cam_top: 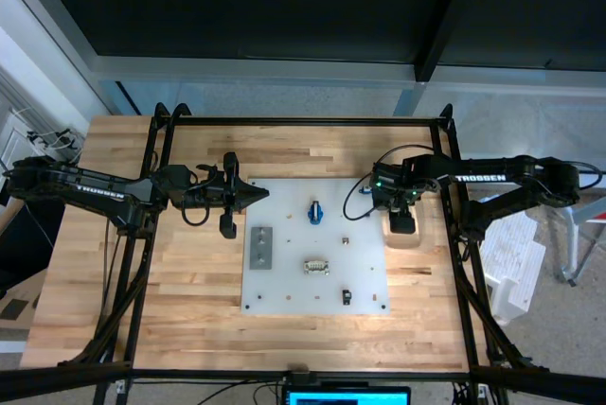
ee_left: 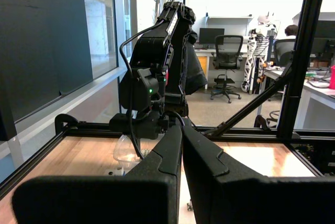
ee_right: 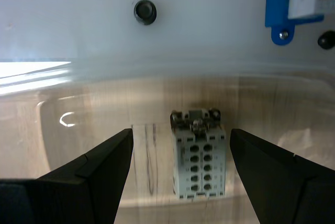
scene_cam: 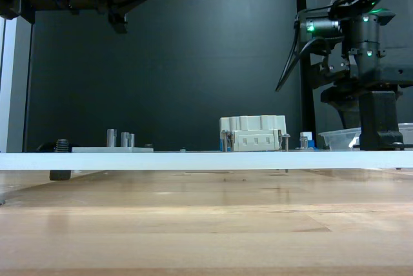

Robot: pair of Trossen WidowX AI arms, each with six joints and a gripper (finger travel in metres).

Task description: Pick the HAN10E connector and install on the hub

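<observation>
- The white task board lies in the middle of the wooden table, with bare wood on every side of it.
- A clear plastic tray sits on the wood just beside the board's right edge. Its near wall runs along that edge.
- The HAN10E connector lies flat on the tray floor. Bare floor shows on both of its long sides, and there is a small gap between its end and the tray wall next to the board.
- The connector is a pale grey block with two rows of five round holes on its upper face and a small metal fitting at the end toward the board.
- The hub stands on the board toward its near side, well apart from the tray. In the low view it is a pale housing with screws at its ends.
- A blue bracket and a black round stud sit on the board beyond the tray wall.
- The right gripper points down over the tray with its fingers spread wide. One finger stands on each side of the connector; neither touches it, and the gripper holds nothing.
- The left gripper hangs high above the board's left edge, its fingers pressed together and holding nothing.
</observation>
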